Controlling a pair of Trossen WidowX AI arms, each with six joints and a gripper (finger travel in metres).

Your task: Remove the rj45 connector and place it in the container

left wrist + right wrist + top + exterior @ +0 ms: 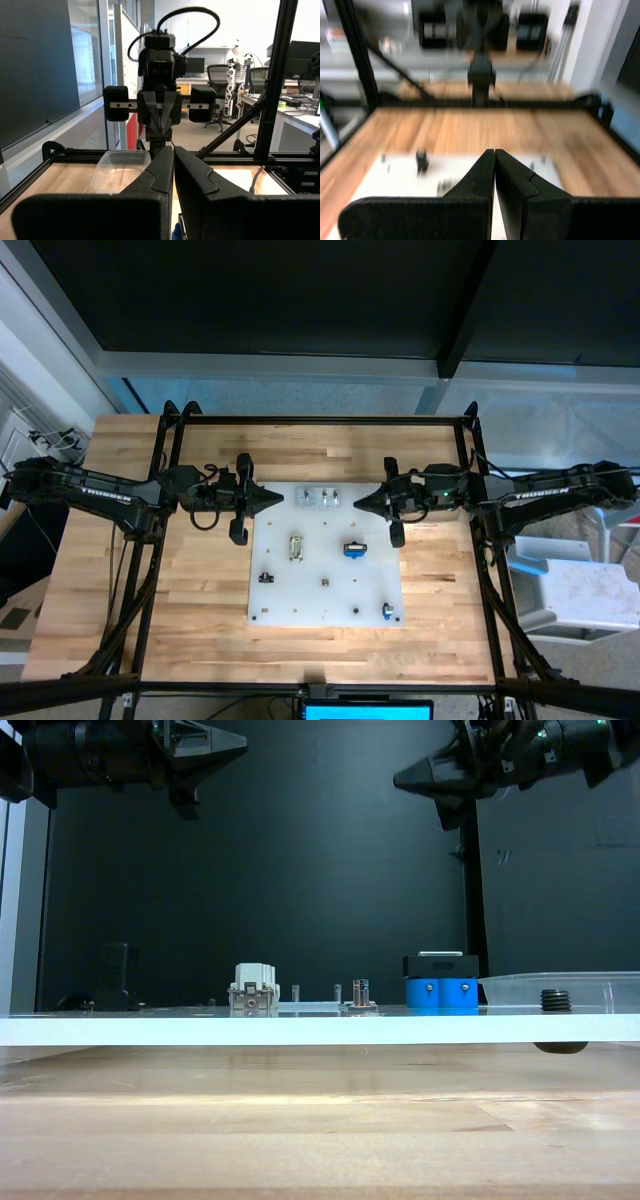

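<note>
The rj45 connector (387, 612) is a tiny dark plug with a blue part, near the front right corner of the white board (300, 595). The container (120, 170) is a clear tub; in the low view the container (590, 988) stands at the right, behind the board's edge. My left gripper (278, 499) hovers over the board's far left edge, shut and empty, fingers together (173, 148). My right gripper (358, 502) faces it from the far right, also shut and empty (495, 150). Both hang high above the board (243, 740) (397, 780).
On the board stand a beige oblong connector (296, 548), a bright-blue block connector (354, 549) and small clear parts (318, 497) between the grippers. A black frame (320, 421) rims the wooden table.
</note>
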